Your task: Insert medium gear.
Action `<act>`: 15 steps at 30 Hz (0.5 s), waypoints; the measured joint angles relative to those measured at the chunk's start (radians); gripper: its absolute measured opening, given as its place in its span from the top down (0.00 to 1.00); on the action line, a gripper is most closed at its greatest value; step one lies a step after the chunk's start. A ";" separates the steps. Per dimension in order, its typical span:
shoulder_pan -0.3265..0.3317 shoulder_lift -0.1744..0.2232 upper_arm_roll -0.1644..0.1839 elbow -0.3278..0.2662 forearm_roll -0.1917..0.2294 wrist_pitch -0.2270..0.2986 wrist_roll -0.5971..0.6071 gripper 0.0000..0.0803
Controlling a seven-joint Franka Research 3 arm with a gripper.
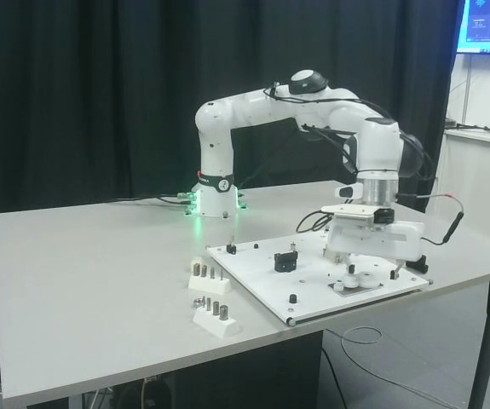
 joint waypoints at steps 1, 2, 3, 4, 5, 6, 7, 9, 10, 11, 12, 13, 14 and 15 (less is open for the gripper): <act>-0.001 0.000 0.001 0.001 0.000 0.000 0.000 0.00; -0.002 0.000 0.002 0.001 0.000 0.000 0.000 0.00; -0.004 0.000 0.004 0.002 0.000 0.000 0.000 0.00; -0.005 0.000 0.005 0.003 0.000 0.000 0.000 0.00; -0.007 0.000 0.007 0.005 0.000 0.000 0.000 0.00; -0.009 0.000 0.009 0.007 0.000 0.000 0.000 0.00; -0.011 0.000 0.012 0.009 -0.001 0.000 0.000 0.00; -0.016 0.001 0.017 0.013 -0.002 0.001 0.000 0.00; -0.019 0.002 0.019 0.015 -0.002 0.001 0.000 0.00; -0.021 0.003 0.020 0.017 -0.003 0.001 0.000 0.00; -0.023 0.003 0.022 0.019 -0.004 0.001 0.000 0.00; -0.025 0.004 0.024 0.021 -0.005 0.002 0.000 0.00; -0.027 0.005 0.025 0.023 -0.006 0.002 0.000 0.00; -0.029 0.005 0.026 0.024 -0.008 0.002 0.000 0.00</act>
